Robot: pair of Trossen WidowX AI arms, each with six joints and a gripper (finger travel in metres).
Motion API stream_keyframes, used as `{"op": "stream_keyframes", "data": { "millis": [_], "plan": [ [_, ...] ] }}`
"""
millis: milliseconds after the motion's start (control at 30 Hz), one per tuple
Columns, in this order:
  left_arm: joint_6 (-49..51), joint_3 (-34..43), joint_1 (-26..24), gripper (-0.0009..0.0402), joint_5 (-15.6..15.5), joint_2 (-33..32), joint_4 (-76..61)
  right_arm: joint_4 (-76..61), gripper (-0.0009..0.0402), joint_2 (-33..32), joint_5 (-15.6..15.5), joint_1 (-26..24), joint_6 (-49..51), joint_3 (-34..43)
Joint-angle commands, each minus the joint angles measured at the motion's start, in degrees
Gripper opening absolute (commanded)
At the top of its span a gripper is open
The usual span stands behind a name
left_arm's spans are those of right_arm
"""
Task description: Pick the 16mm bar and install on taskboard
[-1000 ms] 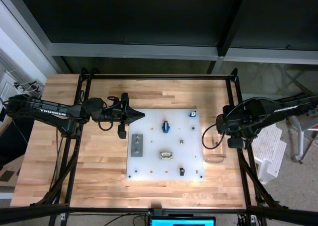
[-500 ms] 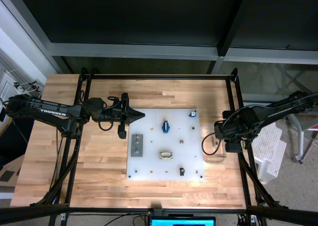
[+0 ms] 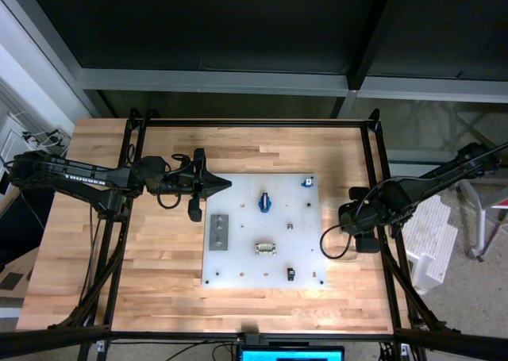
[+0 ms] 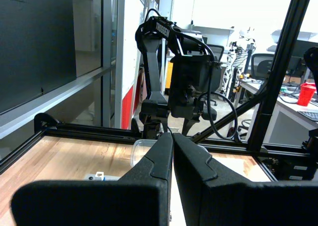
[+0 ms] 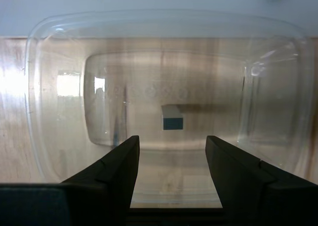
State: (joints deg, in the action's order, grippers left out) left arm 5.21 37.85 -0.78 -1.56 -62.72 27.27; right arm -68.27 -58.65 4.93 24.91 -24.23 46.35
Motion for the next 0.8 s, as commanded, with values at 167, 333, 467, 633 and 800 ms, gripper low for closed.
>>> {"op": "stream_keyframes", "data": {
  "millis": [167, 333, 467, 633, 800],
  "plan": [
    [0.0, 0.0, 0.0, 0.0, 0.0, 0.0, 0.0, 1.8, 0.0216, -0.9, 0.5, 0.2, 0.7, -1.2],
    [0.0, 0.0, 0.0, 0.0, 0.0, 0.0, 0.0, 3.3, 0.0223, -1.6, 1.7, 0.3, 0.6, -2.3],
    [0.0, 0.0, 0.0, 0.0, 0.0, 0.0, 0.0, 4.5, 0.0221, -2.3, 1.7, 0.4, 0.7, -3.1],
    [0.0, 0.0, 0.0, 0.0, 0.0, 0.0, 0.0, 4.9, 0.0216, -3.0, 1.6, 0.6, 0.8, -3.9],
    [0.0, 0.0, 0.0, 0.0, 0.0, 0.0, 0.0, 5.8, 0.0211, -3.0, 1.6, 0.9, 0.7, -4.9]
  ]
}}
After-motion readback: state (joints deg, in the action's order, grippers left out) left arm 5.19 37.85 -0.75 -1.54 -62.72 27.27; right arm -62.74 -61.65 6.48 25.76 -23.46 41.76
